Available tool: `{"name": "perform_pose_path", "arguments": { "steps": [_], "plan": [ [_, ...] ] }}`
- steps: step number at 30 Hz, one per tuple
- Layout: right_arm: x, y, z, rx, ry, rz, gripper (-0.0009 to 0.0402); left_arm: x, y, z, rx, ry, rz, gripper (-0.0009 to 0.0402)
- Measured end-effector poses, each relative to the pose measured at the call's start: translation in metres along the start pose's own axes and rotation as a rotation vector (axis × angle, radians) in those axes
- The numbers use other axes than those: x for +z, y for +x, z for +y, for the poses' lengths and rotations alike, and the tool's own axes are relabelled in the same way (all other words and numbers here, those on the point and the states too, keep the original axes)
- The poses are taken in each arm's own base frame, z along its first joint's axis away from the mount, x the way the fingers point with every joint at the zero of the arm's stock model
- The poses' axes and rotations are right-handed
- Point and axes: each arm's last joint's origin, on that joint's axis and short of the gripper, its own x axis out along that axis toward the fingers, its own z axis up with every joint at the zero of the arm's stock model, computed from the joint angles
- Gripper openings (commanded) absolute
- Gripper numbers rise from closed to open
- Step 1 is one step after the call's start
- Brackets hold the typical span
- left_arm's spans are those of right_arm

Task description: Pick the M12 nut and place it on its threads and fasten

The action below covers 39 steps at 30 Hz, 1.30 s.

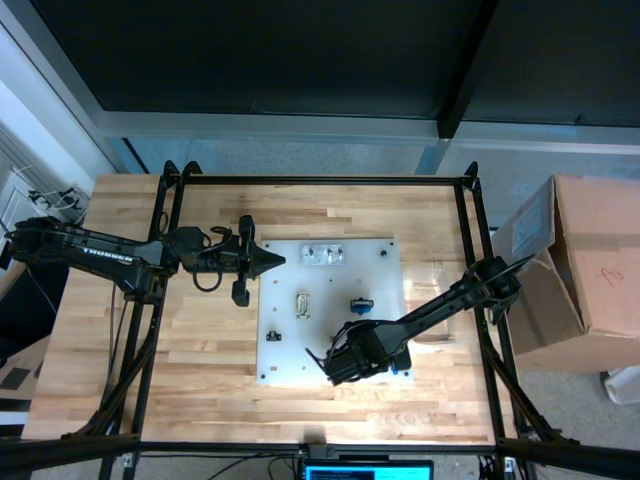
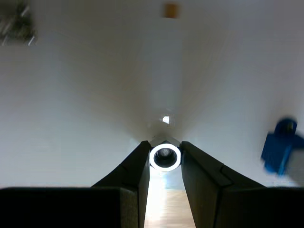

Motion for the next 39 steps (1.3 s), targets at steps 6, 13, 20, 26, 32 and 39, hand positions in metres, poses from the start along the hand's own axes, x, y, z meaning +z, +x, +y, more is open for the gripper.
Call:
{"name": "perform_pose_path", "arguments": {
  "steps": [6, 13, 20, 26, 32, 39],
  "plan": [
    [-0.0001, 0.0, -0.0001, 0.0, 0.357, 0.0, 0.0028, 0.0001, 0.0, 0.0, 0.0, 0.0, 0.0, 0.0],
    [-0.0001, -0.0001, -0.0001, 0.0, 0.747, 0.001, 0.0028, 0.0001, 0.0, 0.0, 0.0, 0.0, 0.0, 0.0],
    [-0.001, -0.0001, -0.0005, 0.001, 0.969, 0.0, 0.0027, 0.0001, 0.0, 0.0, 0.0, 0.0, 0.0, 0.0],
    [-0.0017, -0.0003, -0.0009, 0.002, 1.016, 0.001, 0.0027, 0.0, 0.0, 0.0, 0.0, 0.0, 0.0, 0.0],
    [-0.0025, -0.0003, -0.0013, 0.002, 1.038, 0.001, 0.0027, 0.0001, 0.0, 0.0, 0.0, 0.0, 0.0, 0.0],
    [-0.0028, -0.0004, -0.0008, 0.005, 1.038, 0.007, 0.0028, 0.0001, 0.0, 0.0, 0.0, 0.0, 0.0, 0.0]
  ]
}}
